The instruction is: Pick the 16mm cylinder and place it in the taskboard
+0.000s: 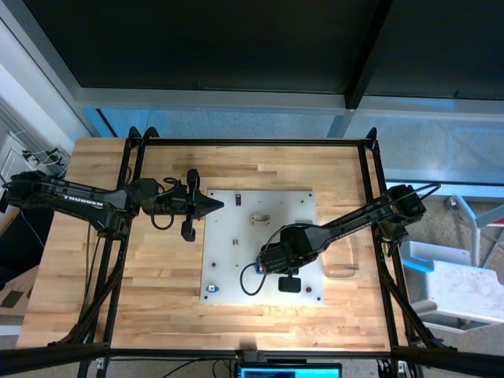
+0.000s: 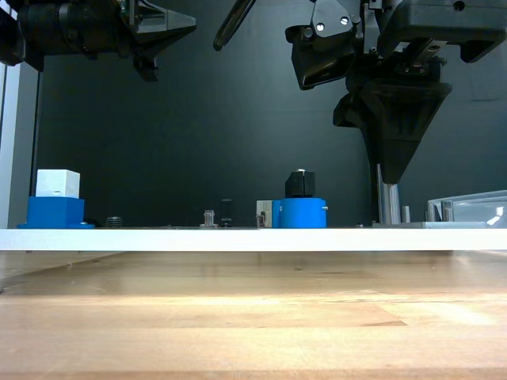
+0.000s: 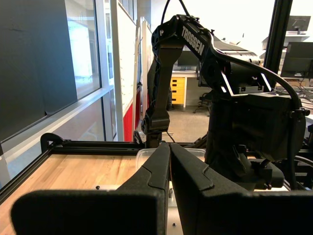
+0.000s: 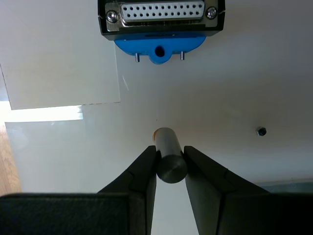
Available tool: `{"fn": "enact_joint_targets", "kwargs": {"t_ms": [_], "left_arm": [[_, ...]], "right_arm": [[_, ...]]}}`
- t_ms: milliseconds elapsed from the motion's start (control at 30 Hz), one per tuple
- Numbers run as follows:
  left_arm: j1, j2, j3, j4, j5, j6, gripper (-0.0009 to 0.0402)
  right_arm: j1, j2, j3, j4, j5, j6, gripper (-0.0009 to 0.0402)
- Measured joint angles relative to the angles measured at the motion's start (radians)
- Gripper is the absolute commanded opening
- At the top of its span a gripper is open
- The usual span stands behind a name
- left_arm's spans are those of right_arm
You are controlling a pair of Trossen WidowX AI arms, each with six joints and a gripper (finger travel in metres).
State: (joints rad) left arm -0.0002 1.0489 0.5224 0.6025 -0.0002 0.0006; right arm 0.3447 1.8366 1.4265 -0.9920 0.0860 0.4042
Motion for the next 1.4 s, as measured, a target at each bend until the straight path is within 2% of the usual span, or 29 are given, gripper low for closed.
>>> {"fn": "enact_joint_targets", "kwargs": {"t_ms": [1400], "left_arm": [[0.0, 0.0, 0.0, 0.0, 0.0, 0.0, 0.0]], "right_arm": [[0.005, 0.005, 0.0, 0.003, -0.009, 0.016, 0.0028]]}}
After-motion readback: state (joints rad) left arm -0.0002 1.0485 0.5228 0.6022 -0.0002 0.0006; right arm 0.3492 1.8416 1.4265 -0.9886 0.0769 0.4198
